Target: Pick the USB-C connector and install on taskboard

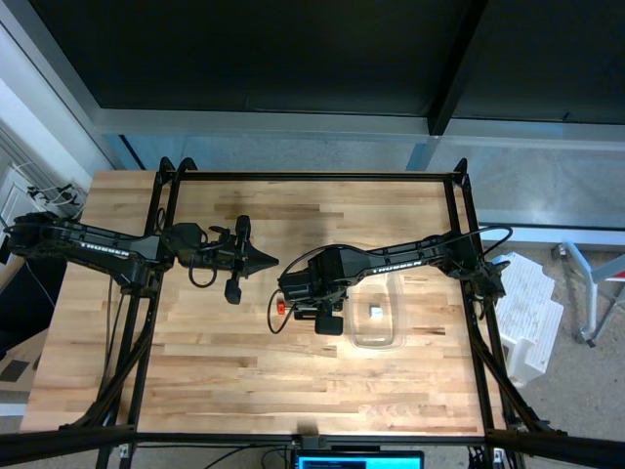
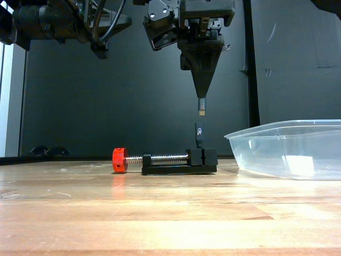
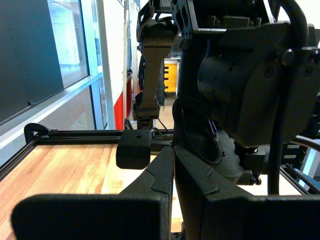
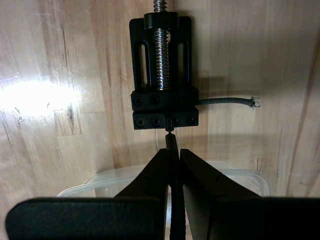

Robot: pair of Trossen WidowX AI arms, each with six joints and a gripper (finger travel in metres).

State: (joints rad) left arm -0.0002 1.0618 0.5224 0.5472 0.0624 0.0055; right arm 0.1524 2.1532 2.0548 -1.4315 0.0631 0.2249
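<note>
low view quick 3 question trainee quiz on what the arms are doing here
1. True or false: the right claw holds the USB-C connector above the taskboard, not touching it.
2. The taskboard's orange-red knob points: A toward the clear tray; B away from it.
3. Fill in: the left claw, hanging high to the left of the taskboard, is ____.
Key: 1 true; 2 B; 3 shut.

The taskboard (image 2: 178,161) is black, its knob (image 2: 120,160) orange-red. The black left gripper (image 1: 274,260) hangs over the pale plank-striped surface (image 2: 160,213). The black right gripper (image 2: 202,95), above the taskboard, pinches a dark, tan-tipped USB-C connector (image 2: 201,106).
</note>
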